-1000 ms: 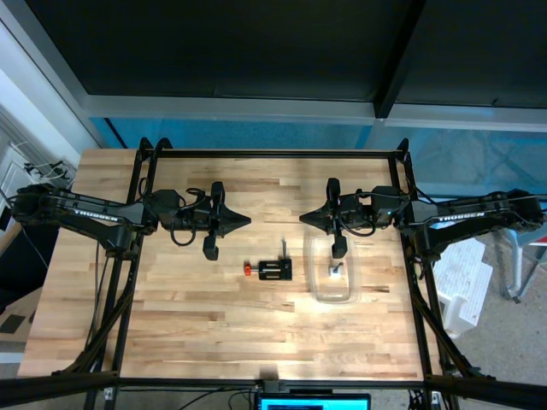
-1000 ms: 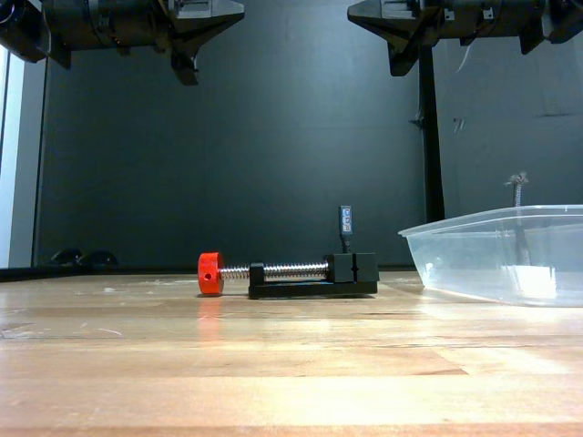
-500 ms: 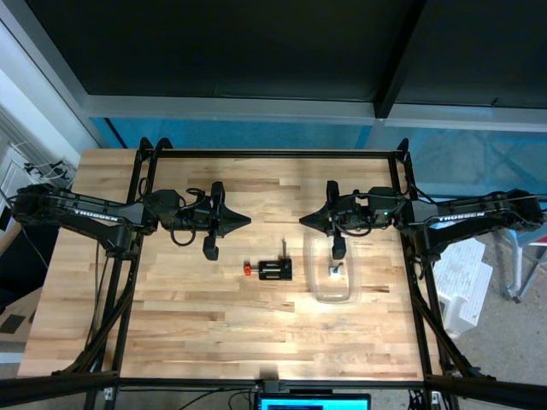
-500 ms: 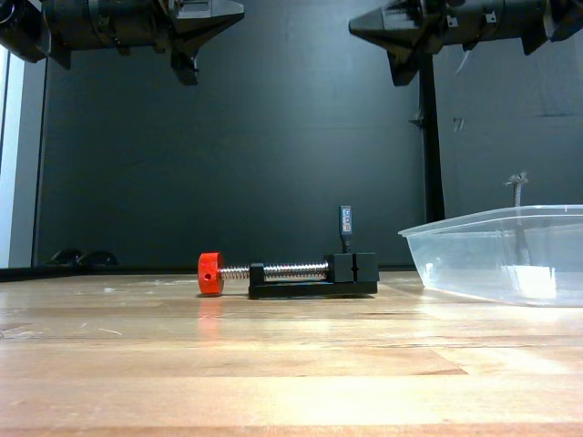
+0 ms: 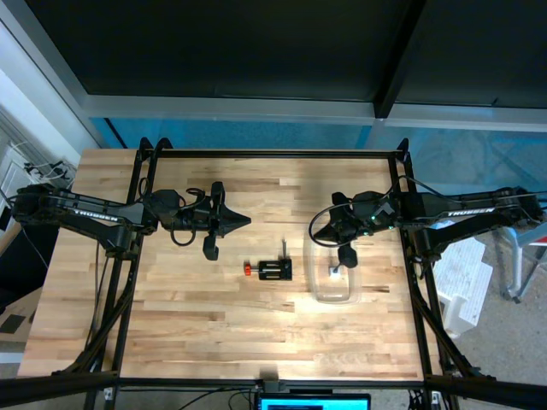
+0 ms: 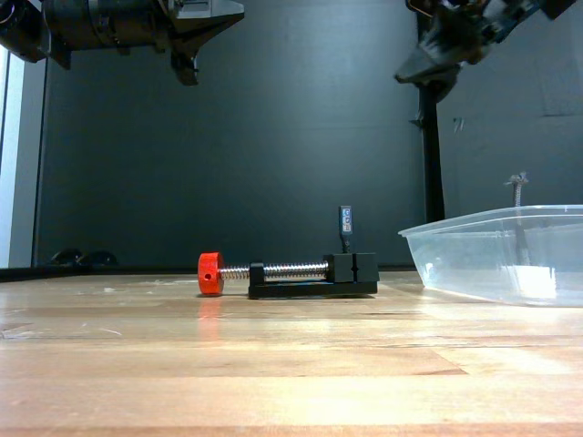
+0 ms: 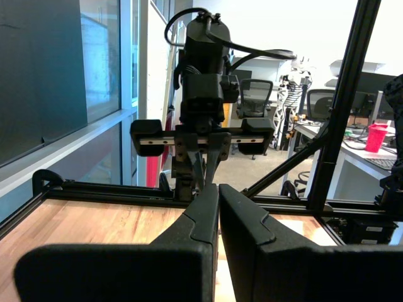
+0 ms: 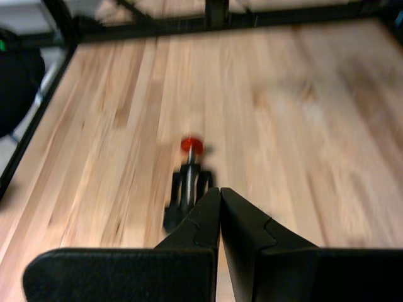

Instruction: Pick the usb-c connector and install on the hub

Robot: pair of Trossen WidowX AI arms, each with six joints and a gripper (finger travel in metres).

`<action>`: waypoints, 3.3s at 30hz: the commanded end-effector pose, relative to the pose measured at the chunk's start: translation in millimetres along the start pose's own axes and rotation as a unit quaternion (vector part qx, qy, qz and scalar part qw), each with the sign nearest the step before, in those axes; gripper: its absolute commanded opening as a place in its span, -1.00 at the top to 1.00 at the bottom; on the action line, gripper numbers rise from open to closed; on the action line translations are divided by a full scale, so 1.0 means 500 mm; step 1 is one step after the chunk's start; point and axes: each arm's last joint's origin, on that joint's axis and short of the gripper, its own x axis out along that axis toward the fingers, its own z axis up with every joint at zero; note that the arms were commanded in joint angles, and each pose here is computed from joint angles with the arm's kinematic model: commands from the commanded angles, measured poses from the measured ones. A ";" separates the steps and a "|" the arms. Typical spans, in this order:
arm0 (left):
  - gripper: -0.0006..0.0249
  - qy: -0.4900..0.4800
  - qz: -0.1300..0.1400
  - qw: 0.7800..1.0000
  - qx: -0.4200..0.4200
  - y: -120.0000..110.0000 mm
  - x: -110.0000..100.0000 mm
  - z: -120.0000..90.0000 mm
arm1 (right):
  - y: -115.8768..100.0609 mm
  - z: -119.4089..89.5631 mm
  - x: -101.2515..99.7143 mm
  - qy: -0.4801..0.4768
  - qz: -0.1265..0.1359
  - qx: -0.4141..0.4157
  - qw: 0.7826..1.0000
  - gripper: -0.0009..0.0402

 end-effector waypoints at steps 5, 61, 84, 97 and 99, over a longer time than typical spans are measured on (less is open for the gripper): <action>0.95 0.000 0.000 1.000 0.000 0.000 0.000 0.000 | 0.024 -0.003 -0.021 0.088 -0.026 0.001 0.996 0.96; 0.95 0.000 0.000 1.000 0.000 0.000 0.000 0.000 | 0.062 -0.078 0.021 0.333 -0.047 -0.009 0.942 0.35; 0.95 0.000 0.000 1.000 0.000 0.000 0.000 0.000 | 0.076 -0.140 0.094 0.337 -0.046 -0.002 0.940 0.00; 0.95 0.000 0.000 1.000 0.000 0.000 0.000 0.000 | 0.077 -0.160 0.110 0.331 -0.043 -0.001 0.943 0.00; 0.95 0.000 0.000 1.000 0.000 0.000 0.000 0.000 | 0.078 -0.162 0.114 0.327 -0.042 -0.001 0.944 0.00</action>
